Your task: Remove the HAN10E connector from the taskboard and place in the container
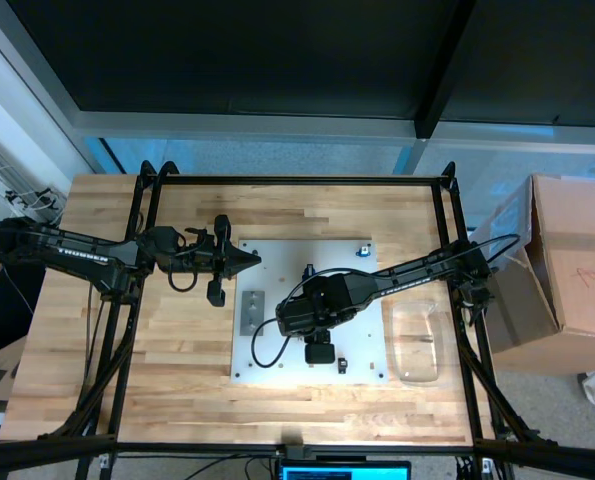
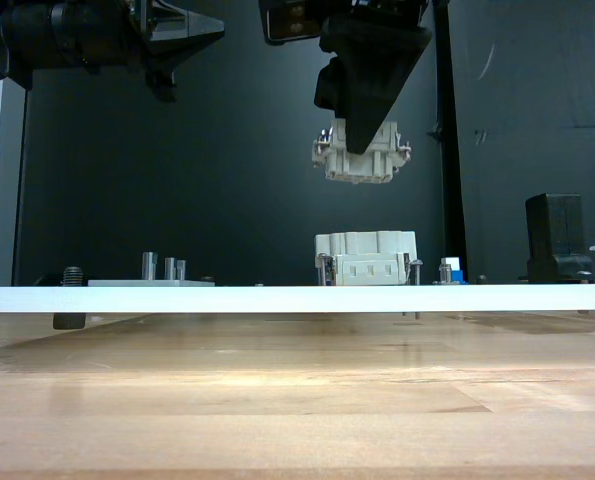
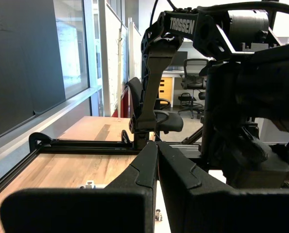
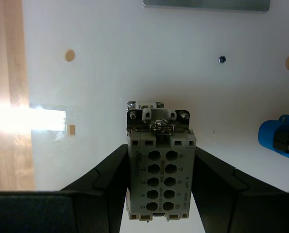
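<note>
Right gripper (image 2: 362, 140) is pinching the HAN10E connector (image 4: 160, 170) by its flat sides, clear above its seat (image 2: 365, 255) on the taskboard (image 1: 277, 368), prob. rigid, light, slick plastic, while left gripper (image 1: 255, 258), fingers closed & empty, is hovering nr the board's left edge.

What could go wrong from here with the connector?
1. Right gripper pinches the connector by its sides, clear above its seat; it might slip or twist in transit.
2. A black block stands toward the container; a low carry may clip it.
Left gripper, shut, hovers over the board's left edge, likely out of the way.
</note>
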{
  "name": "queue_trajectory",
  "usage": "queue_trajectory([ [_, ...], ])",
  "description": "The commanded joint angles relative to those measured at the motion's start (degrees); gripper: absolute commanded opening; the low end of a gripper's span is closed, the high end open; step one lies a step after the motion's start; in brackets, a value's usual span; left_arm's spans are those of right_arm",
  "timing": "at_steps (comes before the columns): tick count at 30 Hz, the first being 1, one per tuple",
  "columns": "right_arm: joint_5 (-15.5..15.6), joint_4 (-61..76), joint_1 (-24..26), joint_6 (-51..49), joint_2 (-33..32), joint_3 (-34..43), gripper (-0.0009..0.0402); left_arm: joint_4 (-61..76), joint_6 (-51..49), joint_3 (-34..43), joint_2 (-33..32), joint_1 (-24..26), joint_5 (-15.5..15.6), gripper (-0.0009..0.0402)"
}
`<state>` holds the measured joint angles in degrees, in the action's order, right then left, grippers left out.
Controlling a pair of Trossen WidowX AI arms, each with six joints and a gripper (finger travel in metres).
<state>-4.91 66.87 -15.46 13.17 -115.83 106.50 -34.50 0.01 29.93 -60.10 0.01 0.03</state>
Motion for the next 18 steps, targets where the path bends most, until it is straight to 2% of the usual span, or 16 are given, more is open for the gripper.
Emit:
queue_trajectory([
  [1,-0.02,0.02,-0.04,0.11,0.15,0.02,0.0024,-0.02,0.0,0.02,-0.02,-0.02,-0.02,0.0],
  [9,-0.02,0.76,1.42,2.01,3.3,-2.64,0.0025,-0.02,0.0,0.02,-0.02,0.0,-0.02,0.0],
  [18,-0.04,-0.92,6.27,3.15,13.7,-14.95,0.0025,-0.02,0.0,0.02,-0.02,0.0,-0.02,0.0],
])
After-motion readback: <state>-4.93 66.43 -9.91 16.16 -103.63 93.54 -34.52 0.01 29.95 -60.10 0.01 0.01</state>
